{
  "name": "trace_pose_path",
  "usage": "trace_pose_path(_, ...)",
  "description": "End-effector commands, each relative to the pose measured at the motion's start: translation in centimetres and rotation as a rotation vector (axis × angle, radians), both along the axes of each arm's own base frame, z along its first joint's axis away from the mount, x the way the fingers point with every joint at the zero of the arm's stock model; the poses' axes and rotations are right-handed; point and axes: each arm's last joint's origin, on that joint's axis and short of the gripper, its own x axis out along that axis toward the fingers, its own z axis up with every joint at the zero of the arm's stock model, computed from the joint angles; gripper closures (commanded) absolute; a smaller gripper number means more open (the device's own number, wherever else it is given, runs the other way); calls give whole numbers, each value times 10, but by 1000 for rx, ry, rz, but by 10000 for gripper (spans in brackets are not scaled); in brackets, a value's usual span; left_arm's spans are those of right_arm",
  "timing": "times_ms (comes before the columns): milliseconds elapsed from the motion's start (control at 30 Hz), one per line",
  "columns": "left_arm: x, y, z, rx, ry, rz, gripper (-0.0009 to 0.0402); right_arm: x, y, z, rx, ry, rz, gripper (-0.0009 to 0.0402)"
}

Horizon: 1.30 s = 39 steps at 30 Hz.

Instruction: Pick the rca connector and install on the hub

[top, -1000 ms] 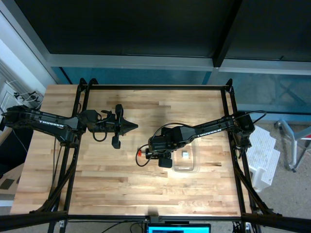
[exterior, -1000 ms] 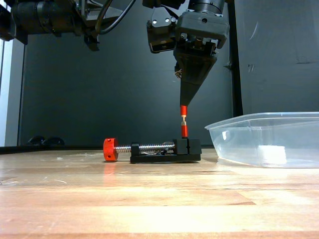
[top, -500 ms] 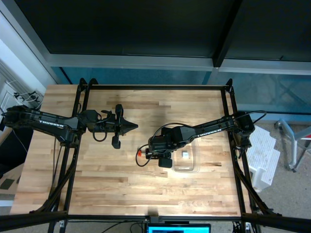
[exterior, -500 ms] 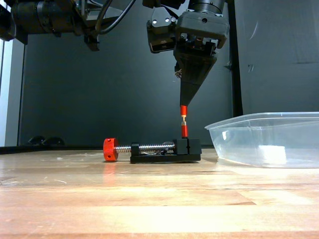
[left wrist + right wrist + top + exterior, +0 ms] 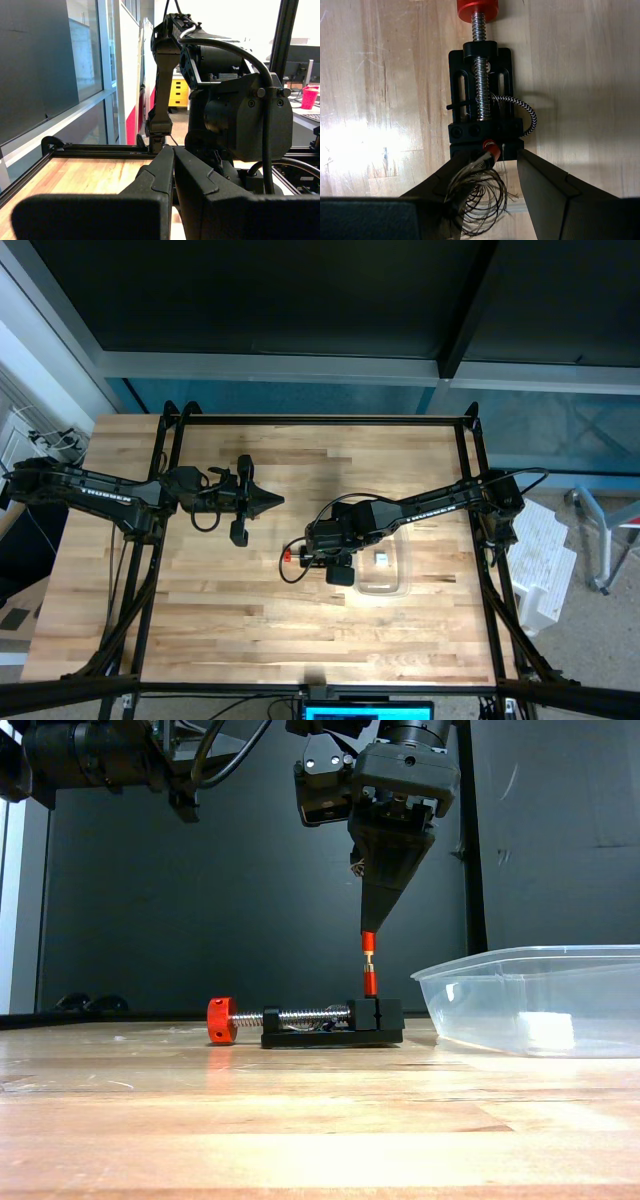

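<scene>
Black right tool (image 5: 370,923) pinches the red connector (image 5: 368,946) upright, so it can drop straight into the hub (image 5: 380,1017) right below on the worktop (image 5: 300,1120). My left tool (image 5: 270,502), closed, hangs parked well aside, giving room.

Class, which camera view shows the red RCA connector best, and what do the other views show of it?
Low view: the RCA connector stands full-length between the right tool and the hub. The right wrist view shows only its red end, the high view hides it under the arm, and the left wrist view misses it. The left tool hovers apart.
</scene>
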Motion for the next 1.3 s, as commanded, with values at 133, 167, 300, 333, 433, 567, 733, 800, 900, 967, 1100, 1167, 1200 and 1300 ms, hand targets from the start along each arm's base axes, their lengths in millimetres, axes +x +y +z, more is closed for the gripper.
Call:
trace_pose_path(133,0,0,0,0,-1,0,393,0,0,0,0,-2,1,265)
trace_pose_path(167,0,0,0,0,0,0,393,0,0,0,0,-2,1,265)
trace_pose_path(300,0,0,0,0,0,0,393,0,0,0,1,-3,0,265)
trace_pose_path(333,0,0,0,0,0,0,393,0,0,0,0,-3,1,265)
trace_pose_path(433,0,0,0,0,0,0,393,0,0,0,0,-3,1,265)
trace_pose_path(567,0,0,0,0,0,0,393,0,0,0,0,-3,1,265)
trace_pose_path(733,0,0,0,0,0,0,393,0,0,0,1,-4,2,286)
trace_pose_path(800,0,0,0,0,0,0,393,0,0,0,0,-3,4,303)
trace_pose_path(900,0,0,0,0,-1,0,393,0,0,0,0,-3,5,332)
trace_pose_path(967,0,0,0,0,0,0,393,0,0,0,-1,-3,6,350)
trace_pose_path(1100,0,0,0,0,0,0,393,0,0,0,-1,-3,7,386)
trace_pose_path(1167,0,0,0,0,0,0,393,0,0,0,-1,-3,7,395)
trace_pose_path(1200,0,0,0,0,0,0,393,0,0,0,-1,-3,7,391)
trace_pose_path(1300,0,0,0,0,0,0,393,0,0,1,0,-4,7,390)
